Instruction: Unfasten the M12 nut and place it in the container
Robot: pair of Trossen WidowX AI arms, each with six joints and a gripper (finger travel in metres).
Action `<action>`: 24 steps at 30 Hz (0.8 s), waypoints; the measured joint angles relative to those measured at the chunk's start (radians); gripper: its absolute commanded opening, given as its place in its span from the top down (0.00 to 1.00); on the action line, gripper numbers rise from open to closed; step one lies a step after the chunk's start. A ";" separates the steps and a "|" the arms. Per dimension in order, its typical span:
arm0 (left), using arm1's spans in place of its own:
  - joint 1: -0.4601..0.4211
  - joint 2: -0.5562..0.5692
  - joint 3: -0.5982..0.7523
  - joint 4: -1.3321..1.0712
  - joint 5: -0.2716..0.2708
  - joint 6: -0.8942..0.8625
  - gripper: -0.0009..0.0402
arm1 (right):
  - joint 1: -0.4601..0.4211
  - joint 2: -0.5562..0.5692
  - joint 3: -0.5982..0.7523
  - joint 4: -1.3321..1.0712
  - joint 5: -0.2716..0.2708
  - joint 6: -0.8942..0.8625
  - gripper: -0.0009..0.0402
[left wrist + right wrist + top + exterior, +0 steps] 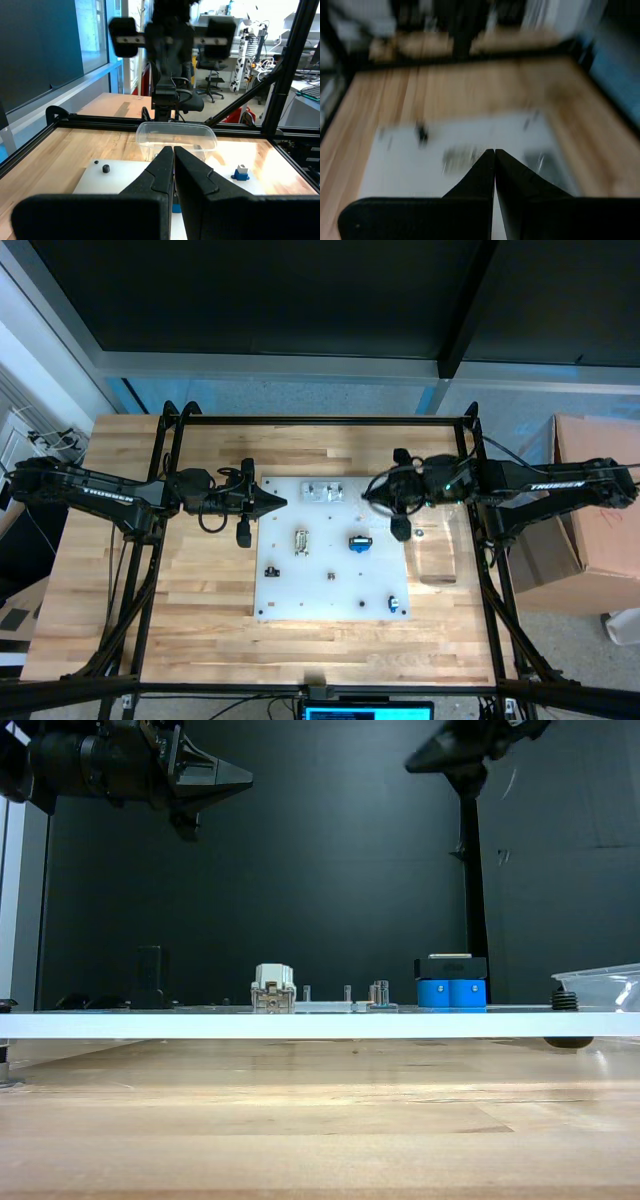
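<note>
From above, the left gripper [278, 502] hovers at the far left edge of the board [300, 590], the right gripper [366, 496] over its far middle. A silver nut [420, 533] seems to lie inside the clear container [447, 578].

At table level, the stud [566, 1001] shows bare ribs.

Left wrist view: fingers [159, 175] pressed together, empty.

Right wrist view: fingers [481, 175] likewise.

Placing looks done, so the next move is probably only a retreat.

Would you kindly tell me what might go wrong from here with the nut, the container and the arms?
1. The right gripper, shut on nothing, hangs above the far part of the white board, its arm passing over the clear container. A low sweep might knock the container, where the nut appears to lie.
2. The left gripper, also shut, faces the right gripper at similar height. Moving inward, they might collide.
</note>
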 measured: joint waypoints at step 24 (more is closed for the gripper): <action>0.000 0.000 0.000 0.000 0.000 0.000 0.98 | -0.097 0.000 -0.414 0.776 -0.169 0.019 0.98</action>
